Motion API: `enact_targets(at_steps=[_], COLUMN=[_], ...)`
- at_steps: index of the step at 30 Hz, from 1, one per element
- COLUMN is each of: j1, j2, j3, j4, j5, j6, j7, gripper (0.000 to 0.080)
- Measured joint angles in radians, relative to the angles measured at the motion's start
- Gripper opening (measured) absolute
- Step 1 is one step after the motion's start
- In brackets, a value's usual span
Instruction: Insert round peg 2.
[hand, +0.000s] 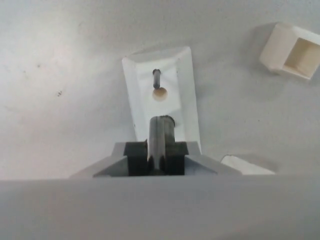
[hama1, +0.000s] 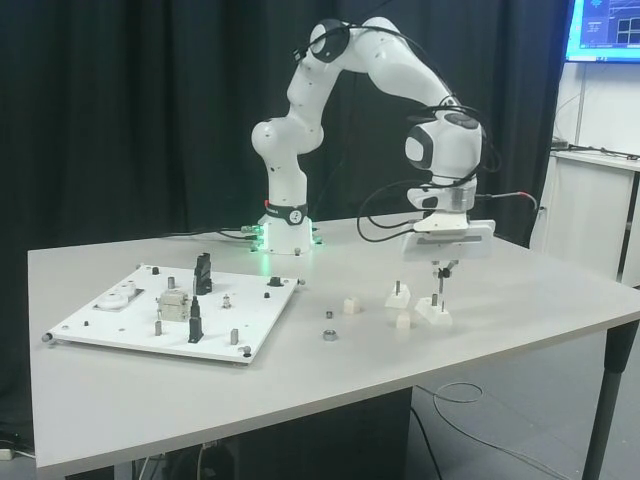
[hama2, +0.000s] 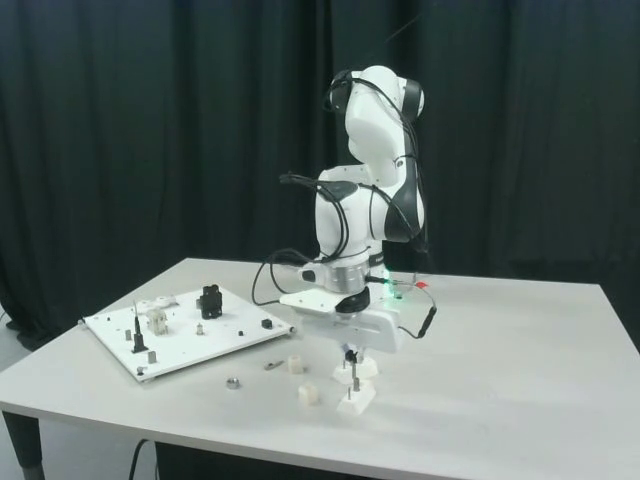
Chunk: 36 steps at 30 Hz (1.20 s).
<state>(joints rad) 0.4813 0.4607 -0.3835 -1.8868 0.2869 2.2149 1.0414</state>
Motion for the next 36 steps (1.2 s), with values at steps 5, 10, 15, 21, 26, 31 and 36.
enact_targets(at_steps=[5, 10, 15, 21, 26, 31, 36], j1=[0.000, 0.000, 0.000, 0.000, 0.000, 0.000, 0.000], j2=[-0.009, -0.012, -0.013, -0.013, -0.013, -0.013, -0.013], j3=[0.000, 0.000, 0.000, 0.000, 0.000, 0.000, 0.000], j4=[0.000, 0.000, 0.000, 0.000, 0.000, 0.000, 0.000], j5=[-0.007, -0.013, -0.018, -0.019, -0.020, -0.021, -0.022], j6=[-0.003, -0.004, -0.004, -0.004, -0.004, -0.004, -0.004], j7=[0.008, 0.009, 0.015, 0.017, 0.017, 0.017, 0.017], gripper=[0.0068, 0.0068, 0.0068, 0.0068, 0.0068, 0.0068, 0.0068])
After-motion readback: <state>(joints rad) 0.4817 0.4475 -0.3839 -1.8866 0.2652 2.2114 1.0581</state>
